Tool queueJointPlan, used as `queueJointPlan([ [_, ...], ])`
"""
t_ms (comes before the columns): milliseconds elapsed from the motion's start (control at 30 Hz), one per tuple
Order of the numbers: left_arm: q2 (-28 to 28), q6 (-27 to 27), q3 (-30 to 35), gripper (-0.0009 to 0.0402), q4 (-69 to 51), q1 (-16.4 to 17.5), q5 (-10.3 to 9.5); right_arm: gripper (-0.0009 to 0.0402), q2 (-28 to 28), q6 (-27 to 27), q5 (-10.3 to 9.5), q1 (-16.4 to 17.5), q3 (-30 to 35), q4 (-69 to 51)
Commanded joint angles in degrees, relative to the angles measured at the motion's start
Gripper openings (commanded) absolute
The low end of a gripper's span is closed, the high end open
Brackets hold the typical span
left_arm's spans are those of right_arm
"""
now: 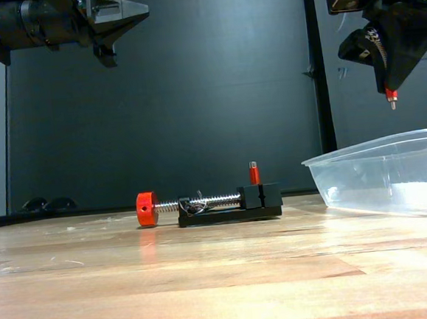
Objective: Pick the RCA connector and install on taskboard
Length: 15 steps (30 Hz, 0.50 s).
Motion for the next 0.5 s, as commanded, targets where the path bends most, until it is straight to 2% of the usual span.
queueJointPlan([
  [33, 0.02, 0.00, 0.00, 0.0000, 0.02, 0.00, 0.02, -0.0001, 0.24, 0.44, 0.02, -1.01, 0.26, 0.42],
  [500, 0.02, 0.00, 0.00, 0.0000, 0.02, 0.02, 0.02, 0.0000, 10.95, -0.02, 0.11, -5.35, 8.90, 4.31],
])
